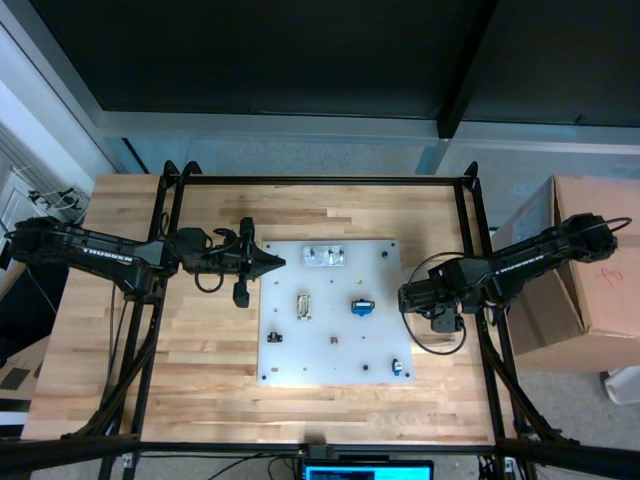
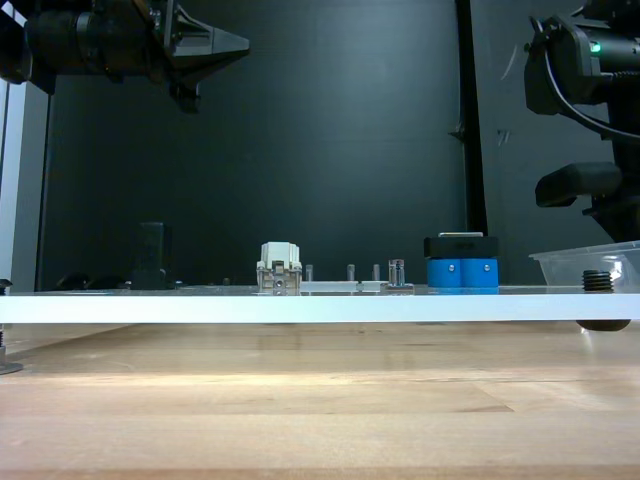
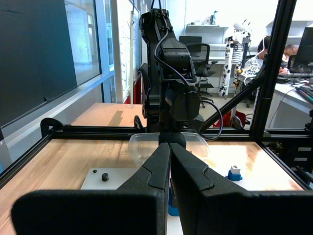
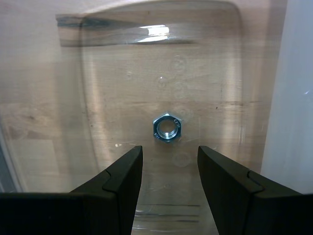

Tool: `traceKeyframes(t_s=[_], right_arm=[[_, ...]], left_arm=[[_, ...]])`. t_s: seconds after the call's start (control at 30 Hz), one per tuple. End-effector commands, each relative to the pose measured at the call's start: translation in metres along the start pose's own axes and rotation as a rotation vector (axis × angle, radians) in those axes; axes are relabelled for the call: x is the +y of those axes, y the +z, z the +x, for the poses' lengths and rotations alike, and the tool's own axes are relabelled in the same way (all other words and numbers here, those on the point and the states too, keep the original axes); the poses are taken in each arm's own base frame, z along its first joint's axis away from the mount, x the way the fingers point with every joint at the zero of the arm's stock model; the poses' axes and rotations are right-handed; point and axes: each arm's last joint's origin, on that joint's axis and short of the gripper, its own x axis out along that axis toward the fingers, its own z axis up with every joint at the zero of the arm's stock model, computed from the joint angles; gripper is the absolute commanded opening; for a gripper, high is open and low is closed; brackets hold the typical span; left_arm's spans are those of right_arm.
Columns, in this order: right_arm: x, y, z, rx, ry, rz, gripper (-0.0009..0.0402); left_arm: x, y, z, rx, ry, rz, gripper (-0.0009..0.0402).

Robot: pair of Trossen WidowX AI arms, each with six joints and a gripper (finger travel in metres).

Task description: Pick the M12 nut and place it on its threads and fasten

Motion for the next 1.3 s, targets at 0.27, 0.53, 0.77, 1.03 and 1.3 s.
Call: traceKeyframes(t_s=[0.27,0.53,0.77,1.03,1.3], right_arm=[[0.002,0.001,0.008,-0.022,-0.011,0.014,0.0156],[0.003,0.002,0.013,-0.031,-0.024,0.032,0.0156],[0.003,0.002,0.018,-0.029,-0.013,0.029,0.0155],[0.0,0.004,0.021,-0.054,-0.024,0.032,0.0155],[0.001,0.004,0.021,-0.053,-0.023,0.032,0.0138]], left_arm=[[0.0,0.0,0.0,-0.001,0.0,0.0,0.0],[0.0,0.0,0.0,-0.001,0.0,0.0,0.0],[0.0,0.0,0.0,-0.001,0.0,0.0,0.0],[0.0,0.0,0.0,-0.001,0.0,0.0,0.0],[0.0,0.0,0.0,-0.001,0.0,0.0,0.0]])
